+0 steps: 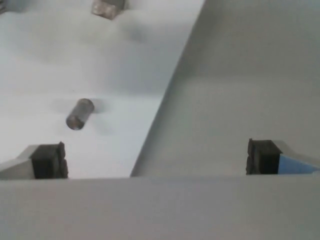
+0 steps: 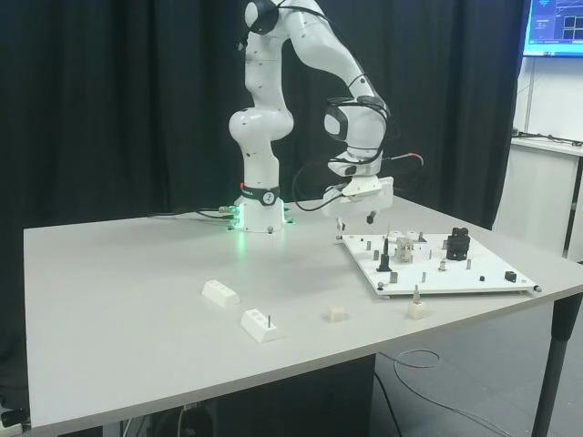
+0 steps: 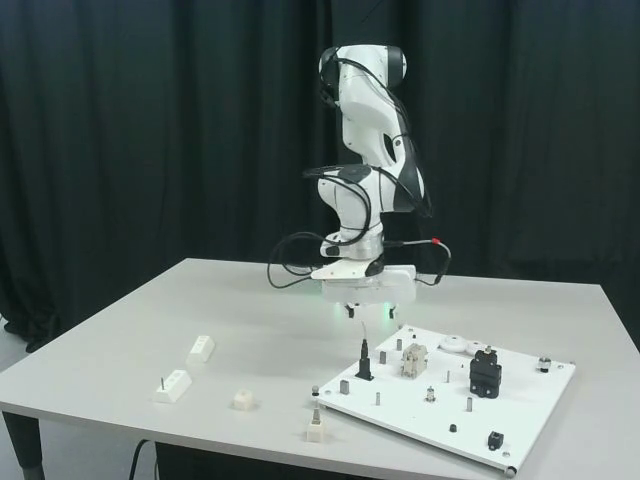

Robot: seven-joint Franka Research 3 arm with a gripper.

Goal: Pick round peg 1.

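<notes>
In the wrist view a short grey round peg [image 1: 80,114] stands on the white board [image 1: 50,60], close to the board's edge, where the grey table [image 1: 240,100] begins. My gripper [image 1: 155,159] hangs above that edge, open, with nothing between its black fingertips [image 1: 48,160]; the peg lies off to one side of the gap. The room views show the gripper [image 2: 353,217] [image 3: 366,312] hovering over the far corner of the board [image 2: 492,278] [image 3: 520,420], above a small upright peg [image 2: 366,242] [image 3: 399,344].
The board carries several small pegs, a black block [image 2: 458,244] [image 3: 485,372] and a grey-white fitting [image 2: 404,246] [image 3: 413,360]. Small white blocks [image 2: 220,292] [image 2: 260,325] [image 3: 172,385] lie on the table near its front. Another grey piece [image 1: 107,7] shows in the wrist view.
</notes>
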